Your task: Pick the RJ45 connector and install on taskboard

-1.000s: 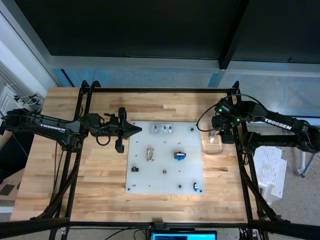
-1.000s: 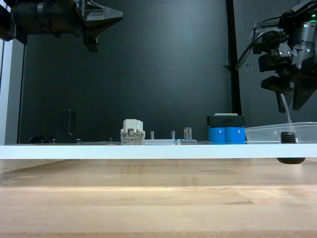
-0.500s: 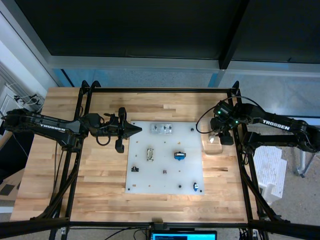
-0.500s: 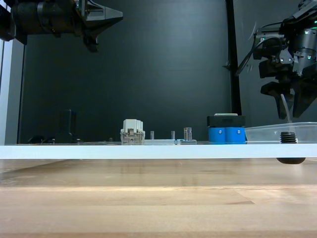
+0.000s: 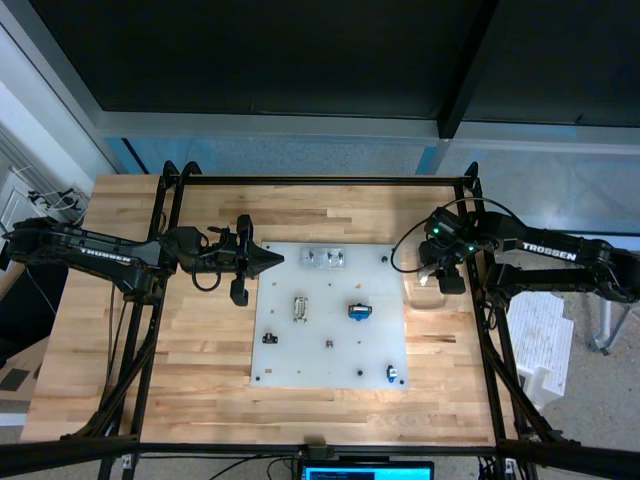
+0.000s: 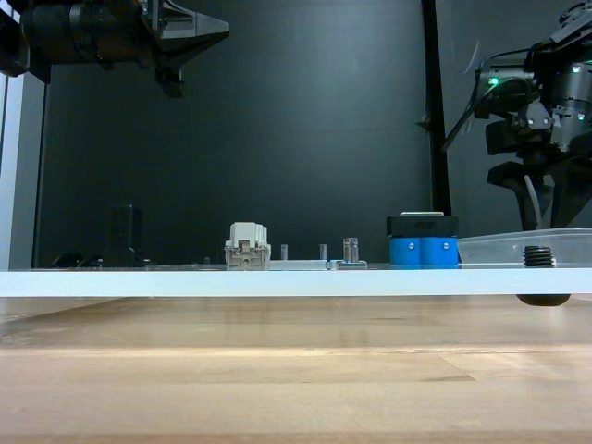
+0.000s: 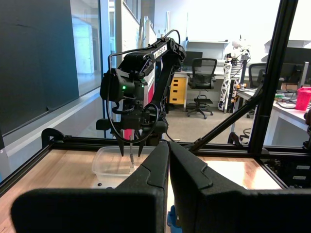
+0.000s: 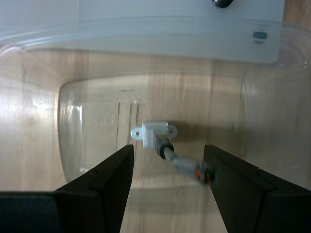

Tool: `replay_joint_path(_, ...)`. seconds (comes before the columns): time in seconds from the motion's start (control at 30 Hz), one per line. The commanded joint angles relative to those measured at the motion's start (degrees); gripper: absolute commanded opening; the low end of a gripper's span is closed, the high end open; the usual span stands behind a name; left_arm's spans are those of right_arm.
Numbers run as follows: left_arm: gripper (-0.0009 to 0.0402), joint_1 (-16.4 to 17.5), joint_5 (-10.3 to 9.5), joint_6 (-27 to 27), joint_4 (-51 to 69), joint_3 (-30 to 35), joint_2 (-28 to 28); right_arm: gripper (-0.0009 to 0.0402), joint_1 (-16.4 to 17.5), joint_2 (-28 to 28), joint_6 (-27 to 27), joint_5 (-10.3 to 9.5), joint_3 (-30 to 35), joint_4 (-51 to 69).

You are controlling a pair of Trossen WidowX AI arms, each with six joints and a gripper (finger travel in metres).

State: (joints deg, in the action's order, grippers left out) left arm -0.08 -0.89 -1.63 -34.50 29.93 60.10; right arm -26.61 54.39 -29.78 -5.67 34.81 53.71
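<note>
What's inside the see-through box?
The clear tray holds the RJ45 connector, a small whitish plug with a short stub. The right gripper, open, hovers above it and hides some tray floor. The left gripper is parked, shut, above the edge of the taskboard.

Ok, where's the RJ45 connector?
The RJ45 connector lies in the clear tray right of the taskboard, under the right end effector; left end effector hovers at taskboard's left edge.

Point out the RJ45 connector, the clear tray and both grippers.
RJ45 connector (image 8: 155, 132): right wrist view, its whitish body, lying in the tray.
clear tray (image 6: 504, 248): low view, side wall.
right gripper (image 8: 167, 146): right wrist view, between open fingers, above the tray.
left gripper (image 7: 168, 143): left wrist view, shut fingertips, raised by the taskboard (image 5: 320, 365).
</note>
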Motion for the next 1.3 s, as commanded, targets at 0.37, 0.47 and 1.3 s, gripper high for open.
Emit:
replay_joint_path(0.37,0.0,0.0,0.0,0.0,0.0,0.02,0.0,0.0199,0.33,3.65,0.83,0.13,0.02,-1.95)
replay_joint_path(0.47,0.0,0.0,0.0,0.0,0.0,0.02,0.0,0.0199,0.39,4.59,0.83,0.13,0.02,-2.27)
replay_joint_path(1.3,0.0,0.0,0.0,0.0,0.0,0.02,0.0,0.006,0.74,5.25,0.81,0.07,0.04,-2.49)
